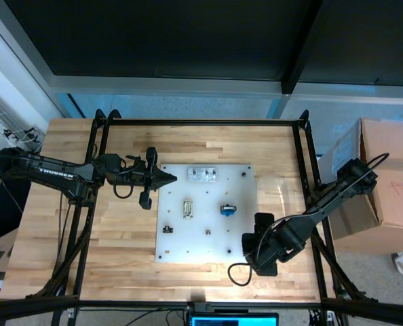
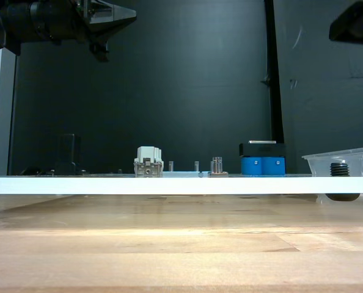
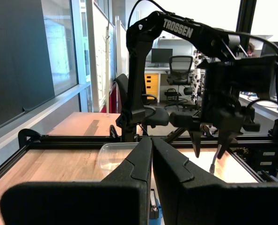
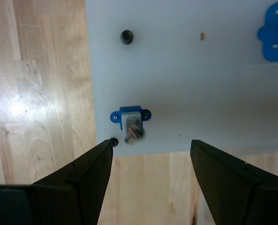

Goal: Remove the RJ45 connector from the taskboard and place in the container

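The RJ45 connector (image 4: 131, 123), a small grey plug, sits in its blue flanged seat near the corner of the white taskboard (image 4: 186, 84). My right gripper (image 4: 151, 149) hangs open straight above it, one finger to each side and clear of it. In the high view the right gripper (image 1: 256, 236) covers the board's near right corner and hides the plug. The clear container (image 2: 345, 160) stands to the right of the board. My left gripper (image 1: 169, 178) is shut on nothing and hovers high at the taskboard's (image 1: 201, 204) far left edge, pointing right.
On the board stand a grey-white connector block (image 2: 148, 165), a small metal fitting (image 2: 216, 166) and a larger blue mount with a black top (image 2: 262, 160). A black frame rails the table. A cardboard box (image 1: 388, 183) sits off the right side.
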Controlling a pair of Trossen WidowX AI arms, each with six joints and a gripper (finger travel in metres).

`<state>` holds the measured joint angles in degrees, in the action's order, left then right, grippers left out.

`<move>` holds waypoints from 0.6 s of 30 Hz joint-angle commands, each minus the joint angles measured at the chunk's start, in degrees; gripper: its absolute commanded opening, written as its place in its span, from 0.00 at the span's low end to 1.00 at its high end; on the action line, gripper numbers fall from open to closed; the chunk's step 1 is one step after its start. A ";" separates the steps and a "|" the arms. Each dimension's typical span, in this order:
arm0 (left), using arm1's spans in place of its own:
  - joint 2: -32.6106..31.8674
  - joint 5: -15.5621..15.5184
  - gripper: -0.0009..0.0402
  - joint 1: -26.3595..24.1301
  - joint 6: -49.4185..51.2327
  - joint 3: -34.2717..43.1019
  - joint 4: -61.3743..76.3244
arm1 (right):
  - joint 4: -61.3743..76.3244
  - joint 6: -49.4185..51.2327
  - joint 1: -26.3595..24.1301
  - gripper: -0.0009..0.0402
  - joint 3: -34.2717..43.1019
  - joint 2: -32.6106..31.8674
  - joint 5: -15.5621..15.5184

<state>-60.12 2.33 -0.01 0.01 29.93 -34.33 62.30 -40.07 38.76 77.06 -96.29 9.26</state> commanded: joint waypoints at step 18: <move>0.00 0.00 0.02 0.00 0.00 0.02 0.00 | -12.07 1.66 0.17 0.58 -7.63 -1.22 -0.26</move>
<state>-60.12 2.33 -0.01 0.01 29.95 -34.33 50.26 -38.52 38.94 69.69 -97.51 9.08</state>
